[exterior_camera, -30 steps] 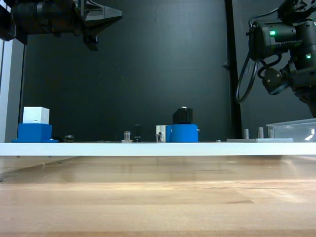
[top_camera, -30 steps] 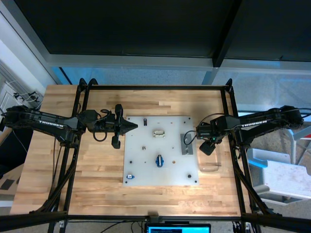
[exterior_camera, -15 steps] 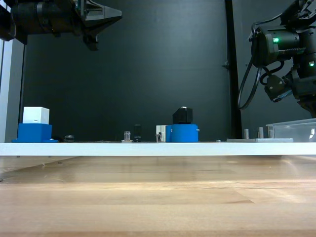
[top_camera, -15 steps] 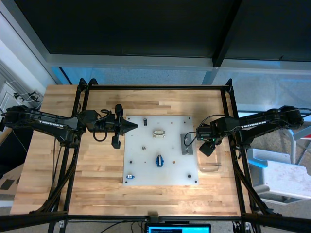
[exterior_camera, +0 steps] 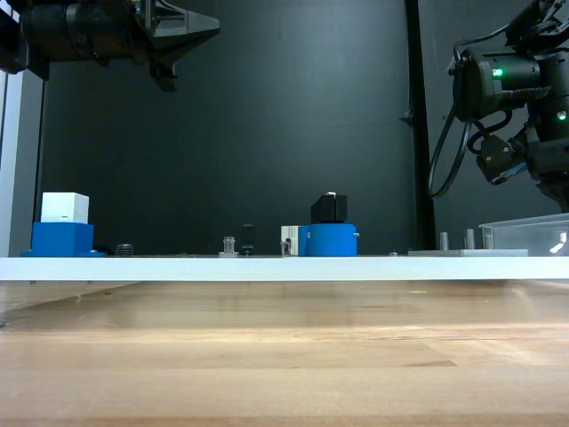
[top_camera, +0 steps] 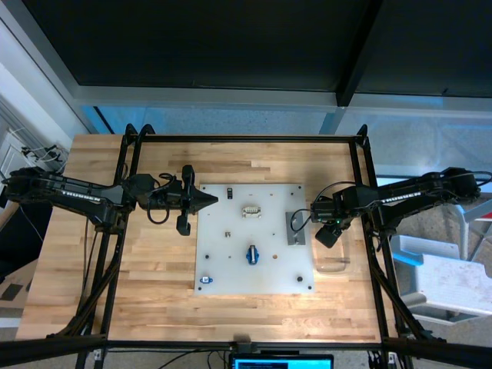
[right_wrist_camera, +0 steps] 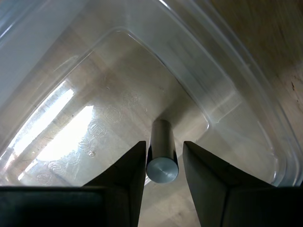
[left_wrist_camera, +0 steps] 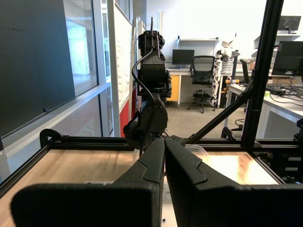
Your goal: Pick the 16mm cylinder and place it in the taskboard
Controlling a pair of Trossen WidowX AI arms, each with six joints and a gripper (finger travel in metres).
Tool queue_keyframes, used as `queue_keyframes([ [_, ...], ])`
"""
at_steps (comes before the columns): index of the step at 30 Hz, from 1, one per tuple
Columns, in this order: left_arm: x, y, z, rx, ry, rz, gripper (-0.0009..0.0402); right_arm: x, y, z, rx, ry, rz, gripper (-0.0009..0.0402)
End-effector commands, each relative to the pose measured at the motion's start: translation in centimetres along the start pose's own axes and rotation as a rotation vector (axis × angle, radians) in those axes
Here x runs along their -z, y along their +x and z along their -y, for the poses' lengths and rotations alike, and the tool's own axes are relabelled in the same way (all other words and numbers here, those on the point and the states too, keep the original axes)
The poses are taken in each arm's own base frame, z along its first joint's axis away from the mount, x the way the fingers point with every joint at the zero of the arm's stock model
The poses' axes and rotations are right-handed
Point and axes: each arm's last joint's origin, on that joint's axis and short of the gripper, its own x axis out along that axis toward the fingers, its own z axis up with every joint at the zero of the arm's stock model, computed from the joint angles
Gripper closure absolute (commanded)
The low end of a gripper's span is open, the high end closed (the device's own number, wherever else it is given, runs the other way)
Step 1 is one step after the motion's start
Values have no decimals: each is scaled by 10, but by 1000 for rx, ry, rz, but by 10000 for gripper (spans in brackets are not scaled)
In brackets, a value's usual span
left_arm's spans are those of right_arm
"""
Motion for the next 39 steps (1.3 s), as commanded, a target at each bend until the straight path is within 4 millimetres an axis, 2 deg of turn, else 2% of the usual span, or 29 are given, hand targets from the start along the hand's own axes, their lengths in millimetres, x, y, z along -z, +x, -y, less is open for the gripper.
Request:
queue_keyframes([
  [1,0,0,0,0,0,0,393,0,0,0,-1,0,1,310],
  [12,0,0,0,0,0,0,393,0,0,0,-1,-1,1,359],
  [22,0,0,0,0,0,0,393,0,-2,0,1,-2,-3,370],
  [39,0,0,0,0,0,0,393,-2,-38,-4,-1,-10,0,370],
])
